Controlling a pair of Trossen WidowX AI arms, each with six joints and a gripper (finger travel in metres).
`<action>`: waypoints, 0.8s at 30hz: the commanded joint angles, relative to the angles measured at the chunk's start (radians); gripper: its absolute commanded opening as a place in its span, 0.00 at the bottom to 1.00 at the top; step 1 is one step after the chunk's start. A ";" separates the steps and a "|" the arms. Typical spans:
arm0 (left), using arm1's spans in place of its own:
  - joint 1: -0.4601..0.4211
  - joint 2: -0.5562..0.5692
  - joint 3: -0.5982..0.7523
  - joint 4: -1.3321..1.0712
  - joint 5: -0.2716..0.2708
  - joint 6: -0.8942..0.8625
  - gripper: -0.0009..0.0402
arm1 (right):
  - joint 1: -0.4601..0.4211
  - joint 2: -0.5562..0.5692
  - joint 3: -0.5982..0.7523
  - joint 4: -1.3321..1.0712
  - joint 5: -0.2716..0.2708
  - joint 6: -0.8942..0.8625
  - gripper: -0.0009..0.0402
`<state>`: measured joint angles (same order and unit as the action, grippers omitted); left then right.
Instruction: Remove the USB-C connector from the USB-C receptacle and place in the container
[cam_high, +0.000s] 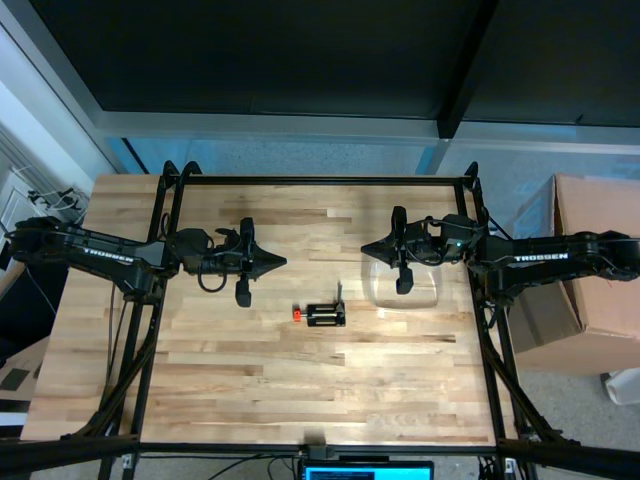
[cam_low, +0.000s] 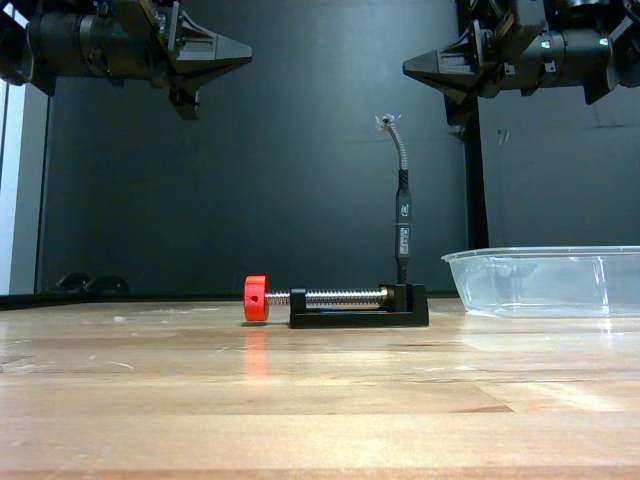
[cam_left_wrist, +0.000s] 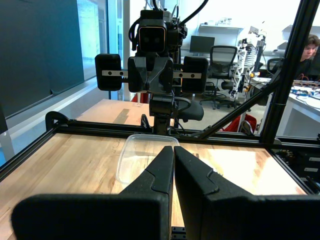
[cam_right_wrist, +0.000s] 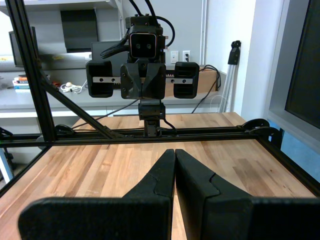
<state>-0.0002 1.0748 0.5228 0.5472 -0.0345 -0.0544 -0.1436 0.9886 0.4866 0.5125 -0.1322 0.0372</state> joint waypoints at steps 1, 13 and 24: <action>0.000 0.000 0.000 0.000 0.000 0.000 0.02 | 0.105 -0.006 0.000 0.067 0.087 0.007 0.02; 0.001 0.000 0.000 0.001 0.000 0.000 0.02 | 0.105 -0.006 0.005 0.067 0.087 0.006 0.02; 0.000 0.001 0.000 -0.003 0.004 0.000 0.02 | 0.107 0.016 0.103 -0.127 0.087 0.005 0.02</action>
<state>0.0002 1.0752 0.5228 0.5480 -0.0311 -0.0547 -0.0376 1.0016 0.5598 0.4614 -0.0448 0.0429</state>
